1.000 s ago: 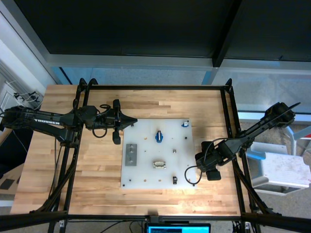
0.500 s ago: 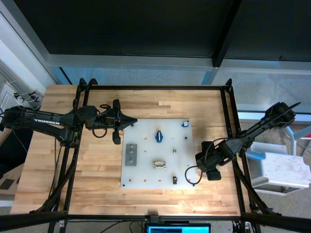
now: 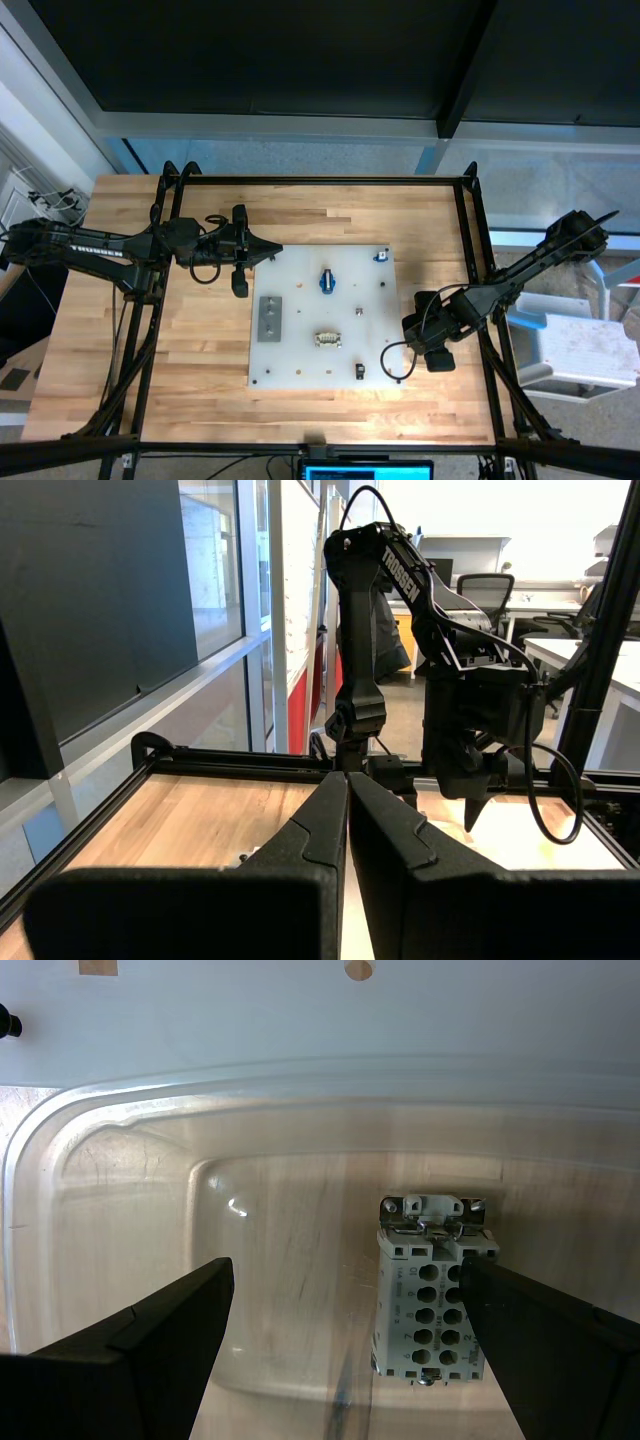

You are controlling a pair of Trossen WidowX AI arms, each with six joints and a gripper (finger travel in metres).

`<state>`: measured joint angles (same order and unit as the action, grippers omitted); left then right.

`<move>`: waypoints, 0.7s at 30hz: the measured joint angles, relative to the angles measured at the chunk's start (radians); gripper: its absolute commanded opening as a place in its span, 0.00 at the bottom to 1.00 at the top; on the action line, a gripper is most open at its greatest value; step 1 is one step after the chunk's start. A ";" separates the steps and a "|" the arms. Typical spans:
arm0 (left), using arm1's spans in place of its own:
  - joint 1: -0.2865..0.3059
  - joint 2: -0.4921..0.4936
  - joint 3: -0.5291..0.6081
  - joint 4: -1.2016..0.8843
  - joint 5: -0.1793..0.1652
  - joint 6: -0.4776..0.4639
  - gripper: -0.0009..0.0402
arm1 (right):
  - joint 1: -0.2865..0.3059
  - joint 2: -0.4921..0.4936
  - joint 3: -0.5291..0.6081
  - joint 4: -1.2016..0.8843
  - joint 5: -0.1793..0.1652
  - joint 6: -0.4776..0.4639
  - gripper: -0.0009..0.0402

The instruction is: Pick the HAN10E connector and install in the HAN10E hub

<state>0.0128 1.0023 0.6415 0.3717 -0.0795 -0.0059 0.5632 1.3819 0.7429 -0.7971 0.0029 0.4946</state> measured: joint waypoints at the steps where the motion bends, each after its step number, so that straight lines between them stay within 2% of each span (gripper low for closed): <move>1: 0.000 0.000 0.000 0.000 0.000 0.000 0.02 | 0.000 0.000 0.000 0.000 0.000 0.000 0.80; 6: 0.000 0.000 0.000 0.000 0.000 0.000 0.02 | 0.000 -0.001 0.005 -0.003 -0.006 0.000 0.80; 11: 0.000 0.000 0.000 0.000 0.000 0.000 0.02 | 0.002 -0.001 0.023 -0.011 -0.033 0.002 0.80; 21: 0.000 0.000 0.000 0.000 0.000 0.000 0.02 | 0.001 -0.040 0.056 -0.071 -0.028 -0.002 0.80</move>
<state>0.0128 1.0027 0.6415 0.3714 -0.0795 -0.0059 0.5640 1.3415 0.7986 -0.8684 -0.0250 0.4931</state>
